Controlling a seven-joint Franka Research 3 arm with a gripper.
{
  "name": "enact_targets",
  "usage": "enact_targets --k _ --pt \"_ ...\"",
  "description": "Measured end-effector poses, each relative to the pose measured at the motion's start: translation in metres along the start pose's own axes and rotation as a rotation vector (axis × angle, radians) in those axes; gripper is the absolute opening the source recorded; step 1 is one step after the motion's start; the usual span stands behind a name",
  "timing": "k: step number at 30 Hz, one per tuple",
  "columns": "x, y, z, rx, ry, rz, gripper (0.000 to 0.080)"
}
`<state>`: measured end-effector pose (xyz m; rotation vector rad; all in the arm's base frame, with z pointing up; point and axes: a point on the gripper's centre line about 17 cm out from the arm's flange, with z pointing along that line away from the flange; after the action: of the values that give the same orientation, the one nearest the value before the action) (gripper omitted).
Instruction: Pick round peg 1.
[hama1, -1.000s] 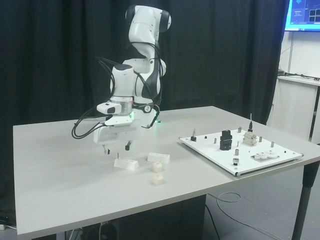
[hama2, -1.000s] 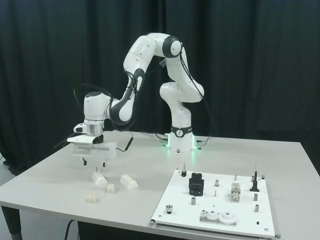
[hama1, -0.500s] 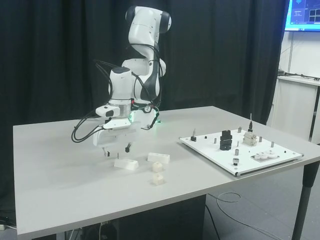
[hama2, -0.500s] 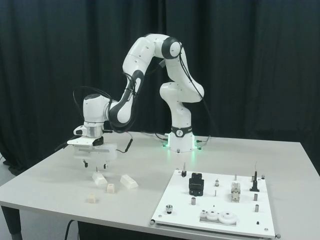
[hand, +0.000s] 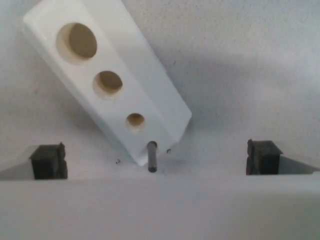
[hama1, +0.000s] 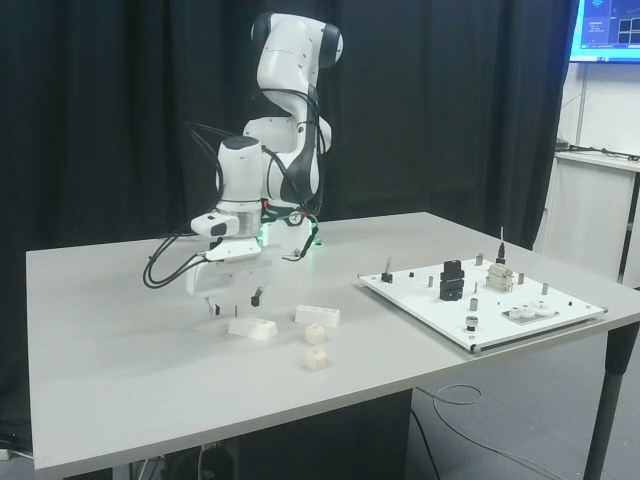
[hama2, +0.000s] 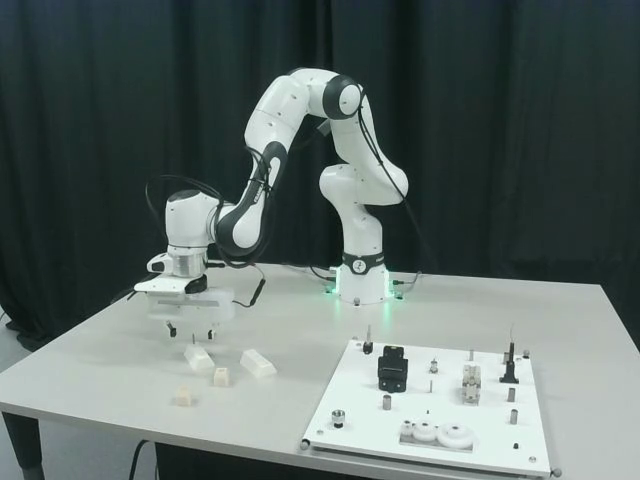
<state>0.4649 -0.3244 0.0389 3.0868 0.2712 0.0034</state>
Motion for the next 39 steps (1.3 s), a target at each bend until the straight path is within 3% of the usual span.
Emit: enact_targets --k 11,12,21,22,26,27,32,33,39 --pt "-0.0004 -0.0009 0.0017 0.005 0.001 0.007 0.0800" --pt "-0.0004 -0.0011 0.0019 0.005 0.001 0.009 0.0684" --pt "-0.0002 -0.0022 0.0052 0.013 0.005 0.026 0.0684" --pt "-0.0002 -0.0021 0.0055 0.013 0.004 0.026 0.0340" --pt "-0.0003 -0.0020 0.0065 0.013 0.003 0.026 0.0340" --pt "-0.0003 -0.0020 0.0067 0.014 0.003 0.026 0.0176" --pt "0.0000 -0.0019 0.0072 0.014 0.003 0.029 0.0176" --pt "0.0001 -0.0019 0.0072 0.015 0.004 0.030 0.0051" --pt "0.0020 -0.0012 0.0067 0.016 0.008 0.036 0.0051"
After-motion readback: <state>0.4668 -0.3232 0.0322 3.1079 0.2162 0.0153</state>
